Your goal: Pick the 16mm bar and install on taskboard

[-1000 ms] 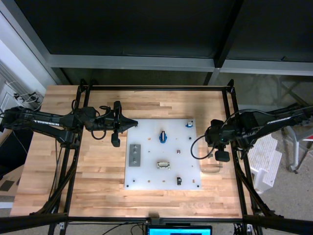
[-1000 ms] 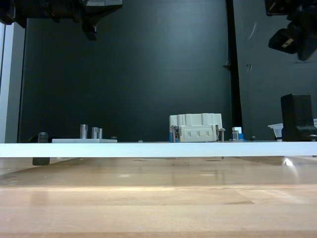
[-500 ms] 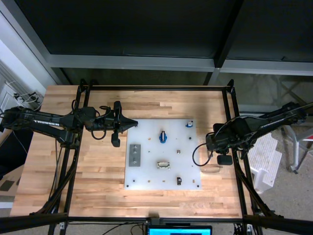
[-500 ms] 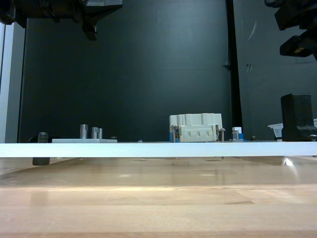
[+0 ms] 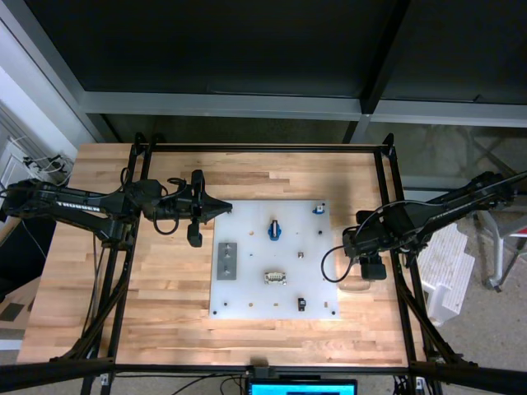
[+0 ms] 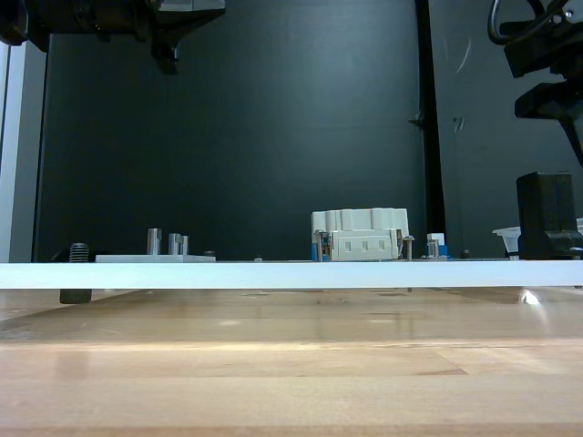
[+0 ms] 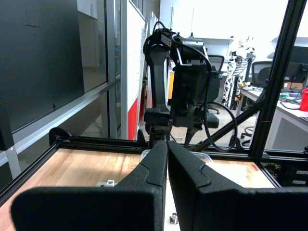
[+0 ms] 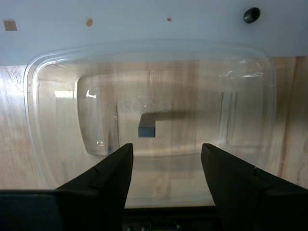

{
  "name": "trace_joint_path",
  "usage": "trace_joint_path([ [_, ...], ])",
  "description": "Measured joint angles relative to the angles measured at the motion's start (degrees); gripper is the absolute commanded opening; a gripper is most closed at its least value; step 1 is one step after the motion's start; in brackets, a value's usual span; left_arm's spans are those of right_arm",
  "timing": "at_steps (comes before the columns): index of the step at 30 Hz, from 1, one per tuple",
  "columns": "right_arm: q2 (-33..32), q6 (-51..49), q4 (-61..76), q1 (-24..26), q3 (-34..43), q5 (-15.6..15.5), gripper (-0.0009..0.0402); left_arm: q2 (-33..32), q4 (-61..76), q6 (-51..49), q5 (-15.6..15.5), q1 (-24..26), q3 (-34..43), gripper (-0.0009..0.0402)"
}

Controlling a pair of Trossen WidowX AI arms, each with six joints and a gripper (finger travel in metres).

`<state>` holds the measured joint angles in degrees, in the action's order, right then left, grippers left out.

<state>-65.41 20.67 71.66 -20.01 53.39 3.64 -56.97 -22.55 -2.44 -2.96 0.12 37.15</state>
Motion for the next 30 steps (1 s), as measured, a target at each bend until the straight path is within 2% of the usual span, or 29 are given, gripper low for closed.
trace_joint_path([
  [9, 0.0, 0.0, -3.0, -1.4, -3.7, -0.2, 0.0226, 0.0, 0.0, 0.0, 0.0, 0.0, 0.0, 0.0000],
  [30, 0.0, 0.0, -12.5, -2.9, -11.9, -0.2, 0.0185, 0.0, 0.0, 0.0, 0.0, 0.0, 0.0, 0.0000],
])
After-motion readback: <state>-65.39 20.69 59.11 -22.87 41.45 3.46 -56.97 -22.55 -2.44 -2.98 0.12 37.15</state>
